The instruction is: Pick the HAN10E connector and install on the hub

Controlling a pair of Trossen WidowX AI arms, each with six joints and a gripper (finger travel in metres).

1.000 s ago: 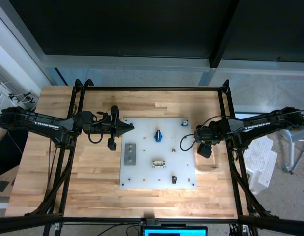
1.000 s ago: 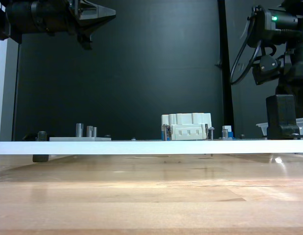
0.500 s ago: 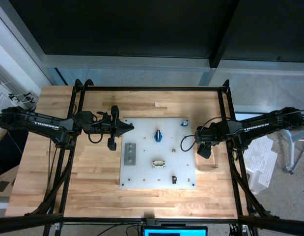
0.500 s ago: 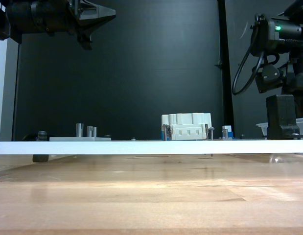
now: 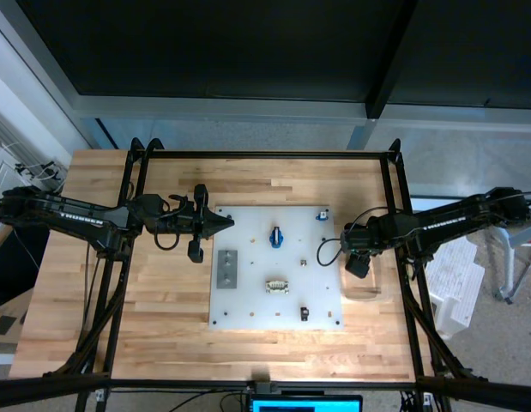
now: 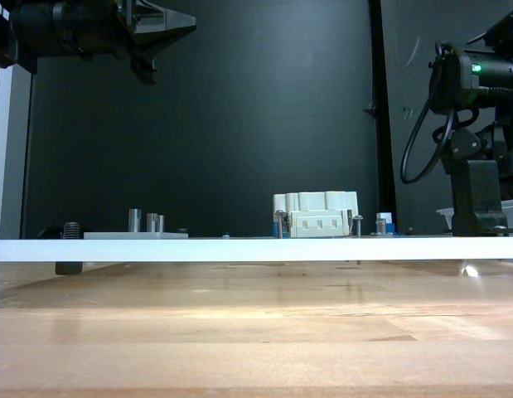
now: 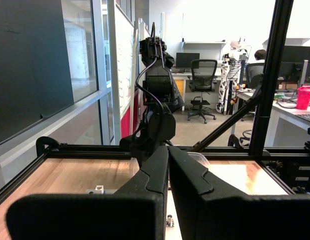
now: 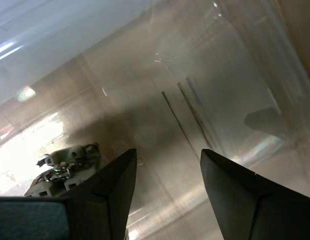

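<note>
Left gripper [image 5: 224, 221]: hangs high over the left edge of the white board [image 5: 248, 313], its fingers [image 7: 195, 182] clenched against each other with nothing between them.

Right gripper [image 8: 168, 152]: points down into a clear plastic tray [image 8: 235, 75] just off the board's right edge. Its fingers [image 8: 230, 200] are spread apart and released, and only bare tray floor shows in the gap between them.

HAN10E connector [image 8: 64, 162]: lies on the tray floor on the outer side of one right finger, close against it and partly hidden behind it. It is not in the gap, and I cannot tell whether it touches the finger. Its face is too blurred to show any detail.

Hub [image 5: 278, 286]: stands on the board between the two grippers, well apart from both sets of fingers. In the low view the hub [image 6: 315, 215] shows pale, with small upright screws at its ends.

Other parts: a grey block [image 5: 226, 268] lies below the left fingertips. A blue piece [image 5: 276, 236] and a tiny black part [image 5: 304, 313] stand clear of both grippers.

Writing: white lettering along the left arm [image 5: 76, 218] reads TROSSEN, as far as it can be made out.

Light: a green lamp [image 6: 477, 68] glows on the right arm above the fingers.
</note>
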